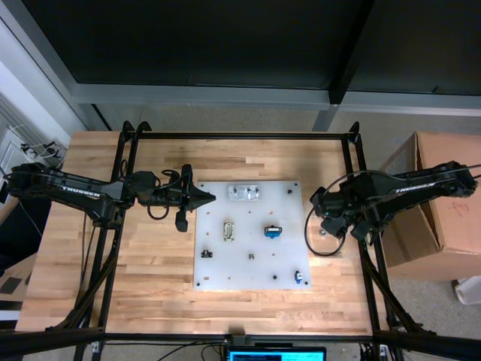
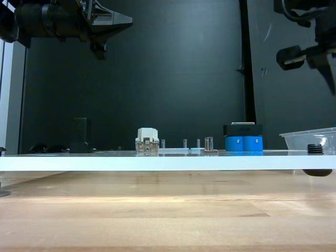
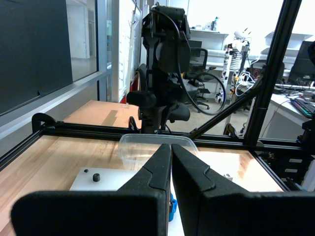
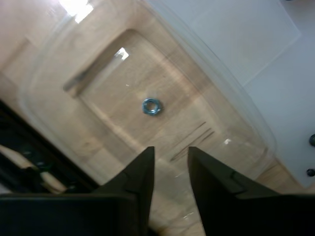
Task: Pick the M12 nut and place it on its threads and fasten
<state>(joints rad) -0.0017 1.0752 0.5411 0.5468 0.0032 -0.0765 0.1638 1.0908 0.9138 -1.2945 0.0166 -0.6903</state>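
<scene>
The left arm [image 1: 71,189] and right arm [image 1: 421,183] are black, each with white lettering along one link; a thin black cable [image 1: 307,226] loops beside each wrist; the left gripper [image 3: 171,147] and right gripper [image 4: 170,152] have matte black, tapering, wedge-shaped fingers.

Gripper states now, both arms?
Left gripper: shut, empty, over left edge of board.
Right gripper: open, empty, above nut lying free in clear tray.

My left arm [image 1: 68,188] reaches in from the left, high up and level. My left pincer [image 1: 204,198] points inward, its 2 fingers [image 3: 152,172] pressed together. My right arm [image 1: 421,184] bends in from the right. My right pincer [image 4: 170,152] points down, its 2 fingers [image 4: 142,172] a little apart.
</scene>
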